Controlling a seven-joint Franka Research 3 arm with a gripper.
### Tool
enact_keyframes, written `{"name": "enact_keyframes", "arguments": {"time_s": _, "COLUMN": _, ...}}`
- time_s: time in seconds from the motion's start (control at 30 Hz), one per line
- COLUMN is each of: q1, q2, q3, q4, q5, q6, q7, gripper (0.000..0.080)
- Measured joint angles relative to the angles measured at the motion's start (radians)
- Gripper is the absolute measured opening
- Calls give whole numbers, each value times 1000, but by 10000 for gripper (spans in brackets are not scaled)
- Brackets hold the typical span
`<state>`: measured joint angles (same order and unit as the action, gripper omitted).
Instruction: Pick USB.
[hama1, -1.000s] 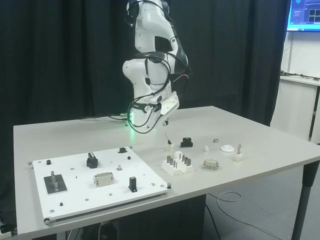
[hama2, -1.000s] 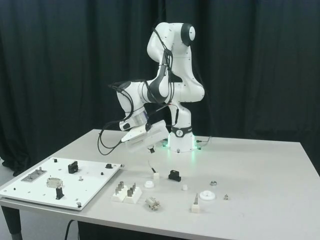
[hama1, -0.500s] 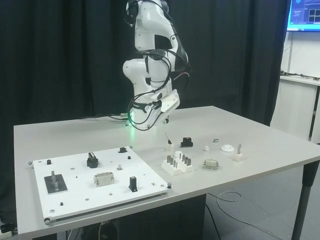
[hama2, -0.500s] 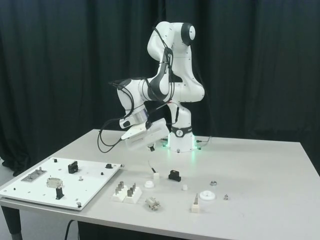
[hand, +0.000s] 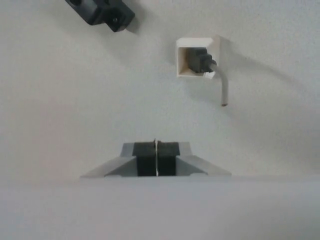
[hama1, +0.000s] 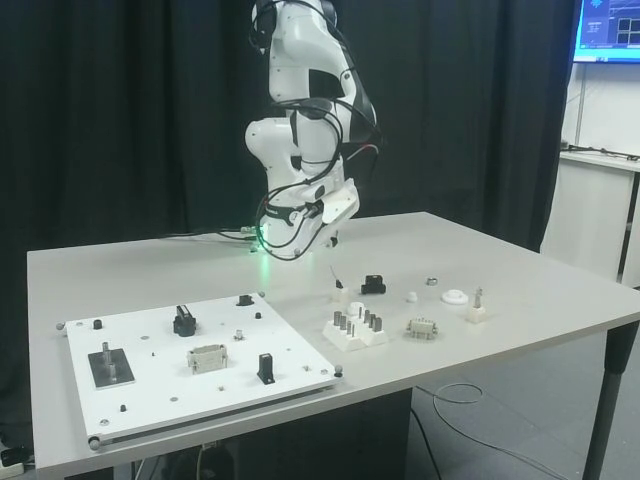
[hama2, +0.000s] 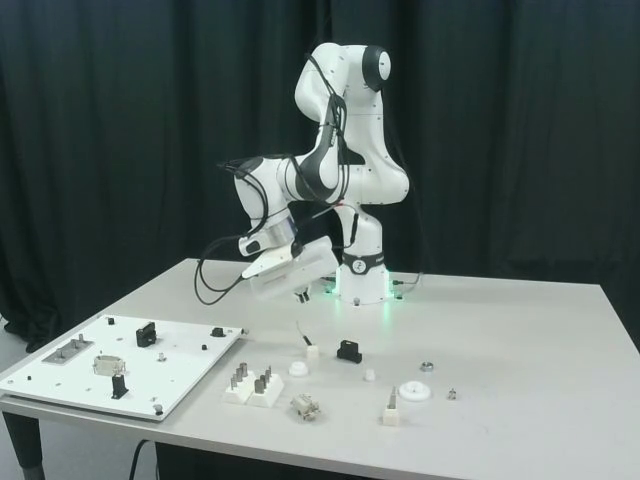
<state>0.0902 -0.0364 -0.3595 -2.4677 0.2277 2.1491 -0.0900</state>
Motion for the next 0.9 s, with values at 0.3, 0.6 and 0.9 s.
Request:
{"name": "enact_keyframes", "arguments": {"time_s": 0.3, "q1": 0, "q2": 0, "q3": 0, "q4": 18, "q5": 1, "q6": 14, "q7": 1, "gripper": 2}}
{"name": "enact_keyframes", "arguments": {"time_s": 0.6, "q1": 3, "q2": 9, "q3": 1, "q4": 19, "q5": 2, "q6": 68, "q7": 0, "gripper": 759}}
{"name": "enact_keyframes", "arguments": {"time_s": 0.9, "q1": 18, "q2": 53, "q3": 1, "q4": 19, "q5": 12, "q6": 128, "q7": -5, "gripper": 797}}
